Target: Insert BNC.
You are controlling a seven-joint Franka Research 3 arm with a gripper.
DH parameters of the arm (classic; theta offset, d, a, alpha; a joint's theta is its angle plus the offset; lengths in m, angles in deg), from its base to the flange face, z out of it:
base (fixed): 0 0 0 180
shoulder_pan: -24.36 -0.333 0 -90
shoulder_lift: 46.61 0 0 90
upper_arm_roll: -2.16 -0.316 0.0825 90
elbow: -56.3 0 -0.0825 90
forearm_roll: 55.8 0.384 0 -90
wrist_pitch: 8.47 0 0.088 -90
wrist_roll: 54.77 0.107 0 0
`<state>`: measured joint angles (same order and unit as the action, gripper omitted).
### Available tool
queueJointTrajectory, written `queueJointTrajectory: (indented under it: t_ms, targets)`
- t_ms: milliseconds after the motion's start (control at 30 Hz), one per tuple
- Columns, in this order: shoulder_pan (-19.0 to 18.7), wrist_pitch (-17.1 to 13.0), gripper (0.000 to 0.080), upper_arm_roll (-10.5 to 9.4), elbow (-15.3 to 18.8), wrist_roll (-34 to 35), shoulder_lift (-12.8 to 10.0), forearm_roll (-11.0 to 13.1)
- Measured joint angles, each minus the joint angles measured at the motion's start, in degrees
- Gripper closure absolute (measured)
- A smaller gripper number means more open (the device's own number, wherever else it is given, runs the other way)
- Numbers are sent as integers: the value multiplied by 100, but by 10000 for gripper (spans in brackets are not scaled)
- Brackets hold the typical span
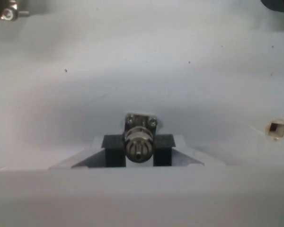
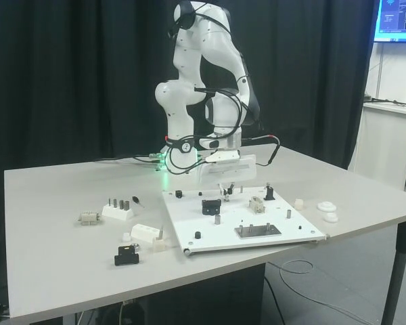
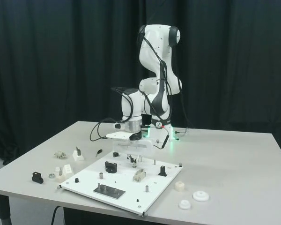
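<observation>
The tool [image 1: 139, 156] grips the BNC connector [image 1: 139, 144] between its two black fingers [image 1: 112, 150], clenched on the metal barrel from either side. In the wrist view the connector's round end faces the camera, so its long axis appears to run along the tool's own pointing direction, down toward the white board [image 1: 146, 71] below. Both room views show the tool [image 2: 224, 184] low over the far part of the board [image 3: 126, 180], at about 12 o'clock of its middle, on the grey tabletop [image 2: 54, 223]. I cannot make out the mating socket; judging by this, the coming move is a straight push down along that axis.
</observation>
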<state>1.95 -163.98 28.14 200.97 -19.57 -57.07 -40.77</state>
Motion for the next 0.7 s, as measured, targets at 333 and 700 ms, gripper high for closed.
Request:
queueJointTrajectory:
  t_ms: [333,700]
  targets:
    - [-1,12,682,1,-1,-312,0,0]
    - [1,40,682,7,-11,-983,-13,-6]
